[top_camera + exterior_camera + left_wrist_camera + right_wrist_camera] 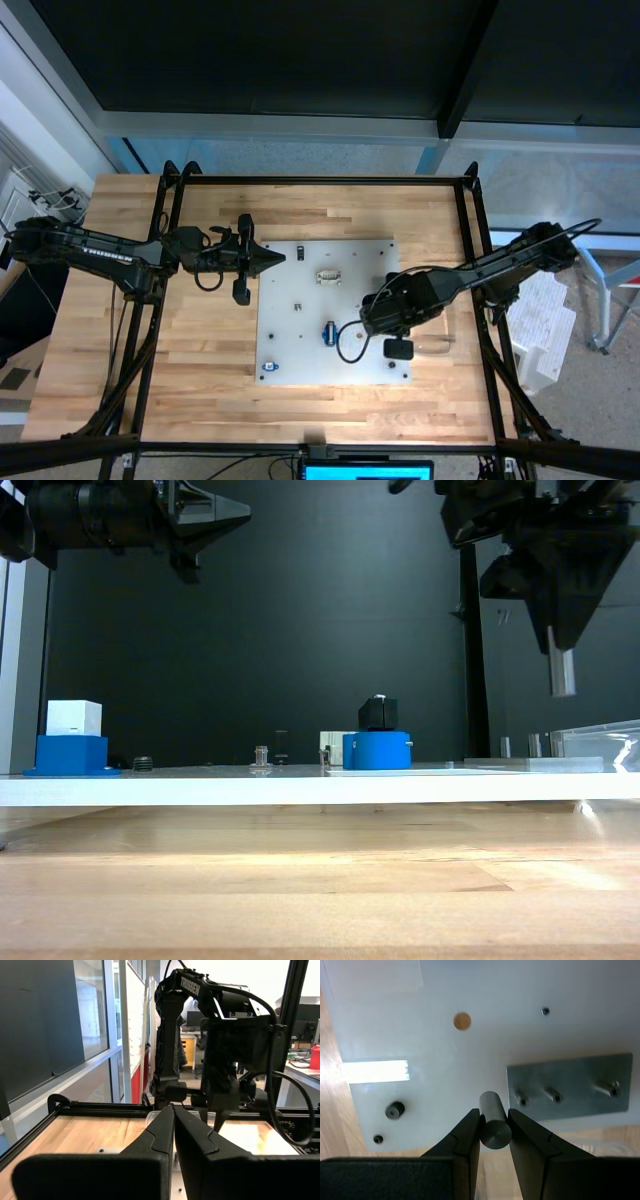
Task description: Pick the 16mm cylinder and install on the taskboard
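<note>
Cylinder status: small grey metal 16mm cylinder (pixel 495 1122) clamped between jaws of right gripper (pixel 494 1110), long axis vertical, lower end hanging clear above large white square taskboard (pixel 300 345). Round through-hole (pixel 462 1021) lay off to one side of peg, not beneath it. Probable seat, so lateral shift needed before lowering. Farther back, left gripper (pixel 275 258) parked high near board's left edge, jaws closed together, empty.
</note>
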